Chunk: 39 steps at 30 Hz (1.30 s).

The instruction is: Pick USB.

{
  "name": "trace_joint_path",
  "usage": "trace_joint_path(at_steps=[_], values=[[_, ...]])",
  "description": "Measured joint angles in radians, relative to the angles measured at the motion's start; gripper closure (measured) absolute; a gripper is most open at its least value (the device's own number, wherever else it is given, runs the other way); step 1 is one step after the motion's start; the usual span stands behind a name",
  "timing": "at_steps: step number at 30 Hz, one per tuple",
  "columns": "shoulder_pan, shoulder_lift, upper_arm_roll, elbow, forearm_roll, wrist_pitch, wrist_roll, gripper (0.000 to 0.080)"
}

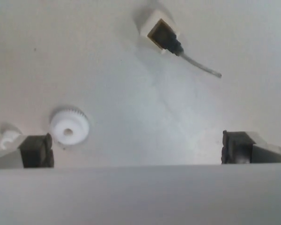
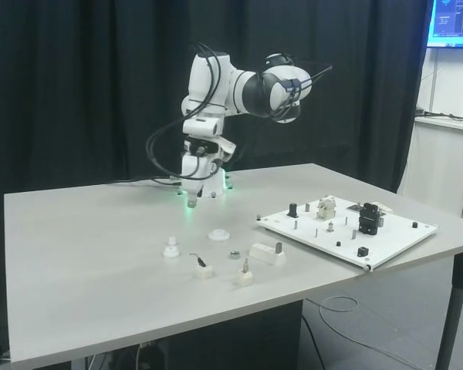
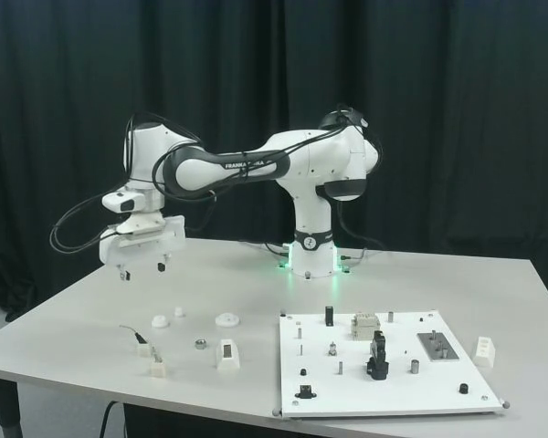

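The USB plug (image 1: 167,39) is black with a short grey cable and sits in a small white holder (image 1: 152,26) on the grey table. It also shows near the table's front in the first room view (image 2: 203,266) and at the front left in the second room view (image 3: 142,346). My gripper (image 1: 136,149) is open, its black pads (image 1: 37,151) wide apart with nothing between them. It hangs well above the table (image 3: 142,269) (image 2: 207,160), over the area of the loose parts, apart from the plug.
A white gear (image 1: 69,125) (image 3: 226,320) and a small white peg piece (image 1: 9,136) (image 2: 170,248) lie near the plug. A slotted white block (image 2: 268,253), a small block with a pin (image 2: 244,275) and a metal ring (image 2: 234,254) lie nearby. A white assembly board (image 3: 393,388) lies to the right.
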Motion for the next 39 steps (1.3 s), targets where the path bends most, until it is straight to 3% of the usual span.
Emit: trace_joint_path(at_steps=[8, 18, 39], values=[[0.002, 0.000, 0.008, 0.000, 0.000, 0.016, -0.193, 0.0003], [0.011, 0.000, 0.031, 0.000, 0.000, 0.072, -0.453, 0.0003], [0.029, 0.001, 0.098, 0.000, 0.001, 0.192, -0.584, 0.0003]])
